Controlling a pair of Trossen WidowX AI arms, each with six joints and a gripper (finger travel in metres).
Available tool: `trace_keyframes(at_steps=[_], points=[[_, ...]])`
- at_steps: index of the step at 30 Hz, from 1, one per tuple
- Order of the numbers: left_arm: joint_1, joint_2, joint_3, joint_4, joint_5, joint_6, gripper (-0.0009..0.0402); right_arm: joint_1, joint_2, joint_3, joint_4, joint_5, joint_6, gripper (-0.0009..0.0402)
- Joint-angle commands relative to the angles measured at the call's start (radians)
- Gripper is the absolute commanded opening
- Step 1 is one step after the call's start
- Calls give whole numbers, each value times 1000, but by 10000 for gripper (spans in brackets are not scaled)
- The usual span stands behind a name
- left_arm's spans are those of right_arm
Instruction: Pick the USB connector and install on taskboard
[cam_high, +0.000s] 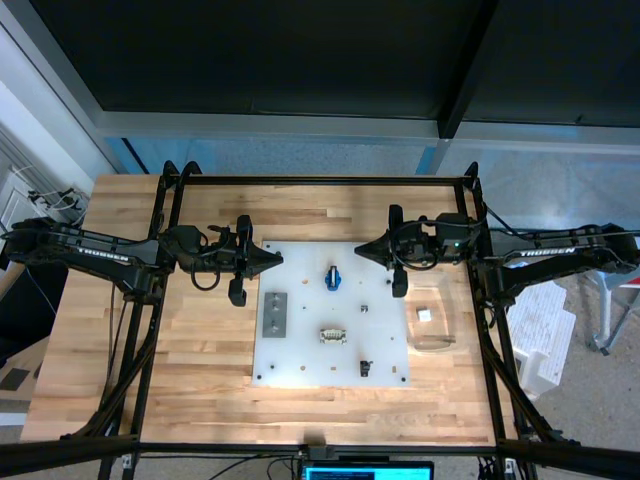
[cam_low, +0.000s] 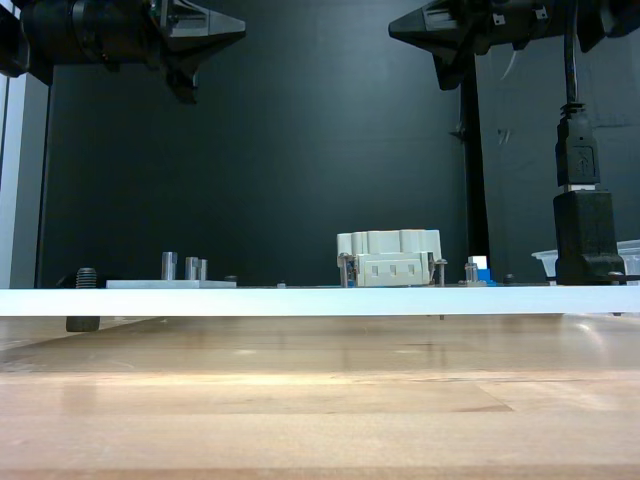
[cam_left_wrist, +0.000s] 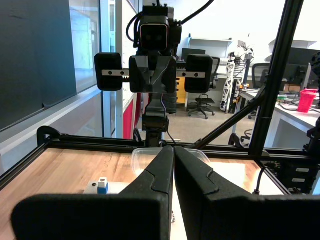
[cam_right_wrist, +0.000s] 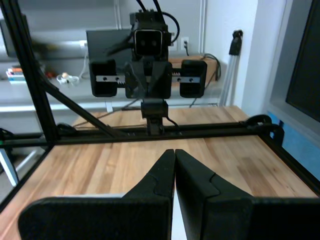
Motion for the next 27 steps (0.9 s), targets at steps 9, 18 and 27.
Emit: trace_keyframes(at_steps=[9,18,27], points=[[0,0,0,0,0,0,0,0,1,-82,166,-15,30,0],[0,0,0,0,0,0,0,0,1,-96,164,-15,29,0],[0,0,0,0,0,0,0,0,1,-96,163,-16,29,0]])
